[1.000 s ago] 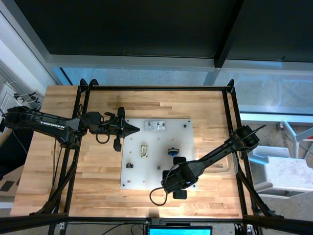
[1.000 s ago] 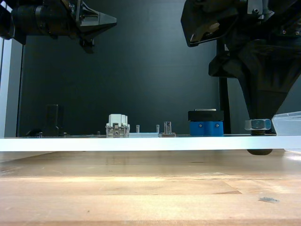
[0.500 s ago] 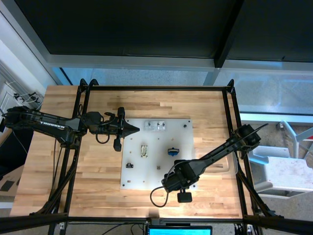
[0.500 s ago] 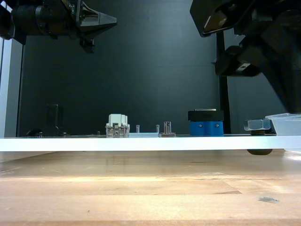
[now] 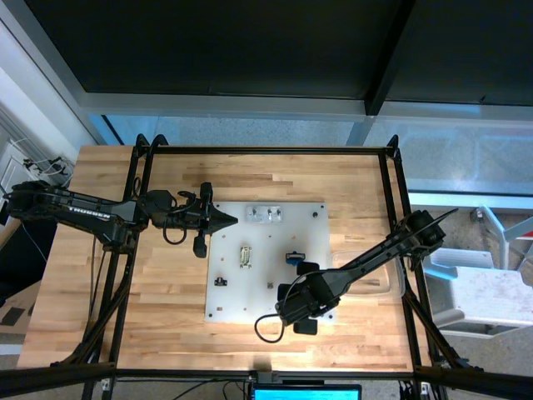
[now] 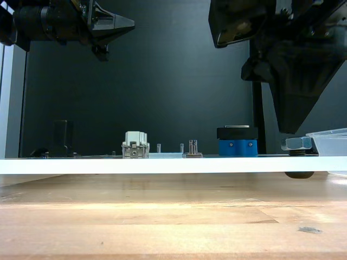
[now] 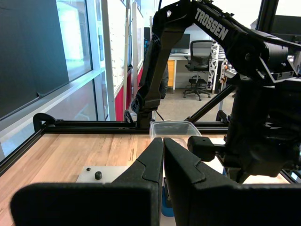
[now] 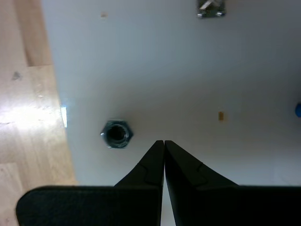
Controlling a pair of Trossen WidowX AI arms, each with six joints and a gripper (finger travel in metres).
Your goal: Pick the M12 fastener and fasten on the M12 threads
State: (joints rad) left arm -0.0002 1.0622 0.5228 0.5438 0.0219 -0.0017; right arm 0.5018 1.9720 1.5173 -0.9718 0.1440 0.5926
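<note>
Right gripper (image 8: 163, 141) hangs over the board (image 5: 225, 300) near its near right edge, pointing straight down. Its fingers are pinched tight together with nothing between them. The nut (image 8: 116, 134) lies just beside those tips, apart from them, close to where the board gives way to the counter (image 5: 166, 333). From the low view the nut sits on its stud, a silver hex with a sliver of black showing beneath it, and the gripper's point hovers above and slightly inboard. The high view can't confirm that, because the arm covers the spot. Left gripper (image 7: 163, 141) is up in the air off the board's far left corner, also closed and empty, well away from the action.

Now for the nut itself. It's a small piece of hard metal, so I'd judge it rigid, light and in no way fragile. Its smooth faces look slick, though, and it's much smaller than the fingers. The place to hold it is across two opposite flats, coming down square from above with the fingers parted just enough to straddle it. A grip on the corners would likely let it squirt out or tilt. A tilted nut risks binding on the threads, so an even hold and a level turn matter more than squeeze.
</note>
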